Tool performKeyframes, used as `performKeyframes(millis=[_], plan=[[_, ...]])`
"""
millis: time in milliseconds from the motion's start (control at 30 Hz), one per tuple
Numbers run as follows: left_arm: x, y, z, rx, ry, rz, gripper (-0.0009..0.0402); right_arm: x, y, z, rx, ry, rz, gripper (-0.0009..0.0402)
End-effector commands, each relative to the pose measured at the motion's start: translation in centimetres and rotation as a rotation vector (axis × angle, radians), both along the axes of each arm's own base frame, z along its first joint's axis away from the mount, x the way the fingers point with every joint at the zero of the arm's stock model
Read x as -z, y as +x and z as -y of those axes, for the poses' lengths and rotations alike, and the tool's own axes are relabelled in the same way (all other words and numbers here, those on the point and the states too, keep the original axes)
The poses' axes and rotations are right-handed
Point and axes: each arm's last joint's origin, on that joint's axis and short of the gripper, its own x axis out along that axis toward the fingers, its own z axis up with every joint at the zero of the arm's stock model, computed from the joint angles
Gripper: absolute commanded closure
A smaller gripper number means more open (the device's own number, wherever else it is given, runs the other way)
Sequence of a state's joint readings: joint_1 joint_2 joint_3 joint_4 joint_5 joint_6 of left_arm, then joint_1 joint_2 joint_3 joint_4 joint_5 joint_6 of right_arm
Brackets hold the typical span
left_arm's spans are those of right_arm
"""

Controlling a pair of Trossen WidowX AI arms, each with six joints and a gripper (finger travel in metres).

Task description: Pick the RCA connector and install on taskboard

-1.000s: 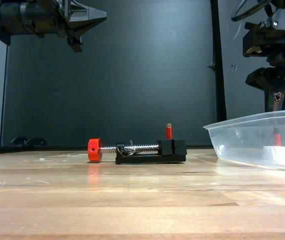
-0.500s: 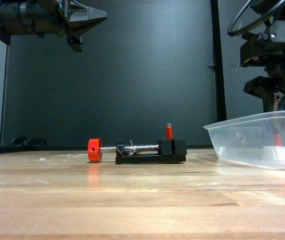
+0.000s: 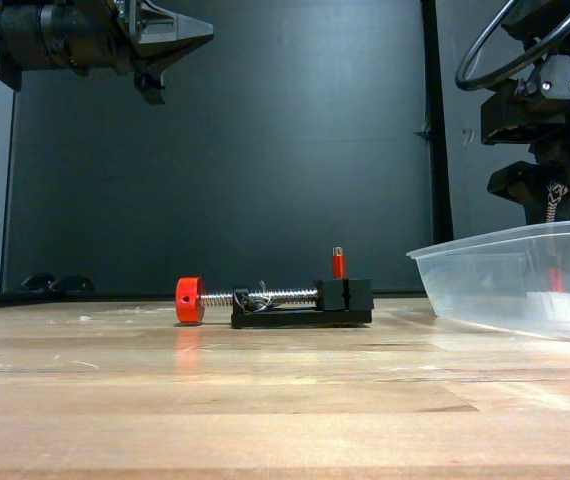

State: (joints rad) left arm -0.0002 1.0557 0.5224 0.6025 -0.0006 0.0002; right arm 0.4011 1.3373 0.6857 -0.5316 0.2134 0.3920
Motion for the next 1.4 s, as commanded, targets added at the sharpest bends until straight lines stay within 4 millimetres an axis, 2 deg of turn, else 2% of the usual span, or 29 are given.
performKeyframes(millis=[33, 600, 1400], plan=[[-0.01, 0.00, 0.00, 0.000, 0.000, 0.000, 0.0393, 0.14, -0.03, 0.02, 0.001, 0.000, 0.004, 0.0232], [-0.02, 0.00, -0.01, 0.000, 0.000, 0.001, 0.0393, 0.54, -0.09, 0.03, 0.002, 0.007, 0.020, 0.0237], [-0.01, 0.00, 0.00, 0.000, 0.000, 0.000, 0.0393, 0.63, -0.14, 0.05, -0.004, 0.003, 0.019, 0.0368]])
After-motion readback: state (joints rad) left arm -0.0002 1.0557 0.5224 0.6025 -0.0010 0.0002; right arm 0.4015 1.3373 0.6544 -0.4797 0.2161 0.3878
